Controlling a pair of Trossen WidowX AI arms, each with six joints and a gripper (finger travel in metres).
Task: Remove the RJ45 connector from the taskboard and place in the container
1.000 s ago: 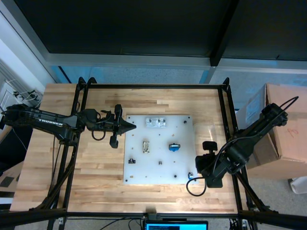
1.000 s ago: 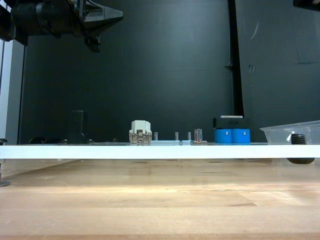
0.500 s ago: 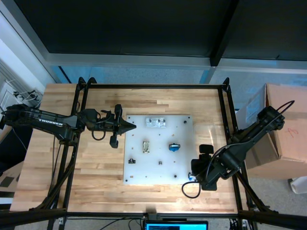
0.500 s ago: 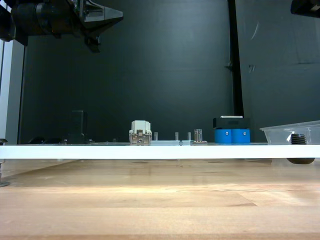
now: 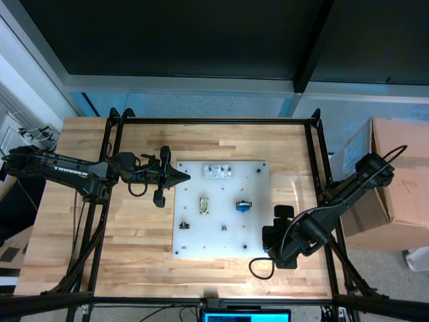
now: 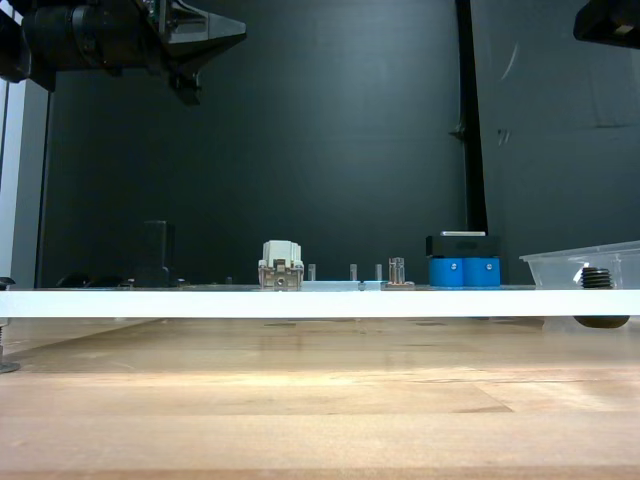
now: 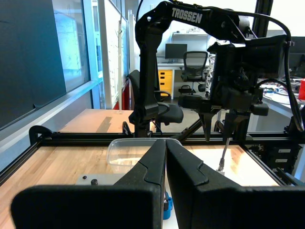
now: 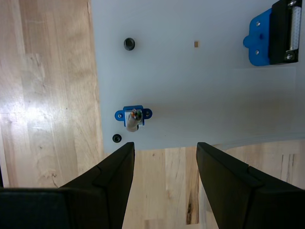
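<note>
The RJ45 connector [image 8: 133,117] sits in its small blue seat near the front right corner of the white taskboard [image 5: 201,241], its short cable stub pointing up. In the high view the right arm hides it. My right gripper [image 8: 164,145] hangs open above the board's near edge, just off the connector and not touching it; the high view shows the right gripper [image 5: 276,240] over that corner. My left gripper [image 5: 182,177] hovers shut and holding nothing at the board's left edge, high up in the low view [image 6: 235,35]. The clear container [image 5: 295,188] stands right of the board.
A blue D-sub connector [image 5: 242,206] and a beige connector [image 5: 204,204] stand mid-board. A silver part [image 5: 218,172] sits at the far edge. A black frame rail [image 5: 322,161] runs beside the container. A cardboard box [image 5: 399,181] stands off the table's right side.
My right arm has moved left and a little toward the near edge, bringing its gripper over the board's front right corner. The left arm and the connector have not moved.
</note>
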